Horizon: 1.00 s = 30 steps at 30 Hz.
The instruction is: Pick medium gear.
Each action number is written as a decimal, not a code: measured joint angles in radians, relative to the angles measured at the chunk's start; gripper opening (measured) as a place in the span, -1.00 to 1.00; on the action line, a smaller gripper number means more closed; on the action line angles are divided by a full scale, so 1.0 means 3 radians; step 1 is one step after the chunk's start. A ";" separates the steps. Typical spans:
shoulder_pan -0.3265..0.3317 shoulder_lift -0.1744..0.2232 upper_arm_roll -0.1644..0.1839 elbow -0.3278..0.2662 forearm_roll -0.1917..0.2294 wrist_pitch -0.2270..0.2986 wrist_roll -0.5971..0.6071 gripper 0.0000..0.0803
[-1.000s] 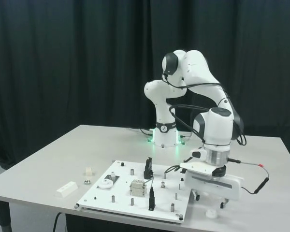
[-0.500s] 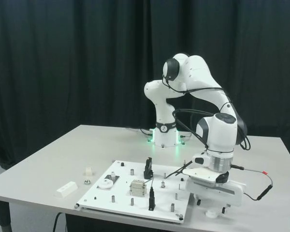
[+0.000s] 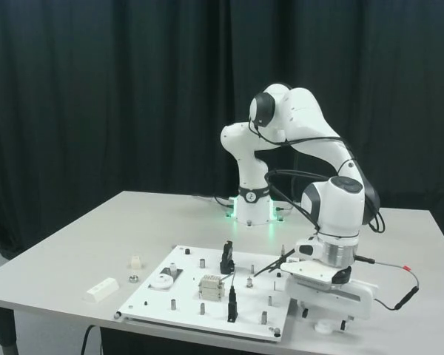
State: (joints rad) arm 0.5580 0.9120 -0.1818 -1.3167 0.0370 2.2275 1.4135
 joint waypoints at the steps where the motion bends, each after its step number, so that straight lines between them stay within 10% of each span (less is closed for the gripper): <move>1: 0.0000 0.0003 0.0000 0.0003 0.0002 0.0000 -0.0001 0.99; 17: 0.0002 0.0055 0.0004 0.0061 0.0038 -0.0001 -0.0117 0.99; 18: 0.0002 0.0055 0.0004 0.0062 0.0040 -0.0001 -0.0117 0.32; 23: 0.0002 0.0055 0.0004 0.0064 0.0047 -0.0003 -0.0119 0.32; 24: 0.0002 0.0054 0.0004 0.0069 0.0048 -0.0006 -0.0119 -0.09; 30: 0.0002 0.0056 0.0004 0.0087 0.0051 -0.0053 -0.0119 -0.29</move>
